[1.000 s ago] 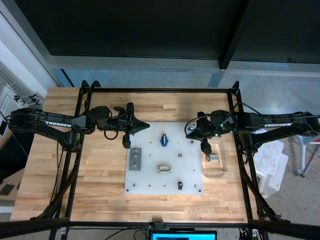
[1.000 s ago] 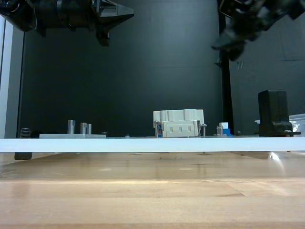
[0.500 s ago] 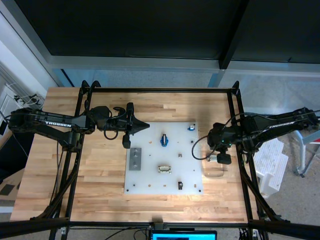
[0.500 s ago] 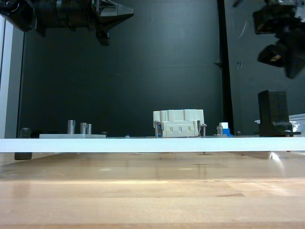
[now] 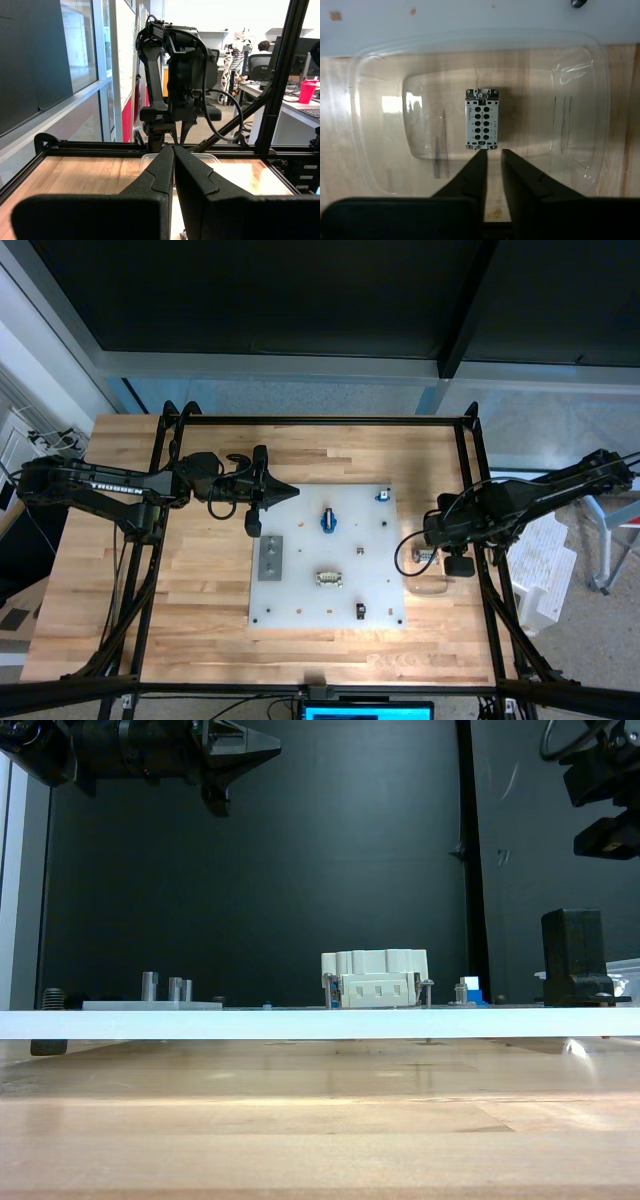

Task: Pick the HAN10E connector and install on the hub

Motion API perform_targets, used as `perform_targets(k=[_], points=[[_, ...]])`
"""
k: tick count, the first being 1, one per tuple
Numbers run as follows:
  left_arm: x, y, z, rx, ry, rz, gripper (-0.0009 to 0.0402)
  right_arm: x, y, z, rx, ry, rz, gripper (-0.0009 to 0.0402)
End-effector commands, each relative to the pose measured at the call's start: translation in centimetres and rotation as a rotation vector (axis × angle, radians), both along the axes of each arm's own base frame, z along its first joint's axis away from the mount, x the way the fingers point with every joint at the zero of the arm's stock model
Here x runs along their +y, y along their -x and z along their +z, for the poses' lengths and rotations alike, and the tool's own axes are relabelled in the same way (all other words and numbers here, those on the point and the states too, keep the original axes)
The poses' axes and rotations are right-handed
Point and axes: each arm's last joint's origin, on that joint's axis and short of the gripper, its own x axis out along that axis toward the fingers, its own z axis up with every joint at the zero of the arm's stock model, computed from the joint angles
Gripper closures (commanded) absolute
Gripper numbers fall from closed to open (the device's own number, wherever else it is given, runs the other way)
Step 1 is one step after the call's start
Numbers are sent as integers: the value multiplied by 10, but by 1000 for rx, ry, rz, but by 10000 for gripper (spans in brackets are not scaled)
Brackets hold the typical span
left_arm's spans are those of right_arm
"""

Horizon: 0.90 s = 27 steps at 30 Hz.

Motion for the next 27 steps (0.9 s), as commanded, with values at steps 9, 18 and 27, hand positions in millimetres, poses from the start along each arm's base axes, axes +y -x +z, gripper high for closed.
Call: perform_targets(k=[9, 18, 27], points=[[0, 0, 0, 0, 0, 0, 393, 8, -10, -25, 22, 28, 16, 182], [0, 0, 0, 0, 0, 0, 393, 15, -8, -47, 39, 48, -1, 132], [0, 0, 0, 0, 0, 0, 393, 17, -13, -67, 39, 56, -2, 134]])
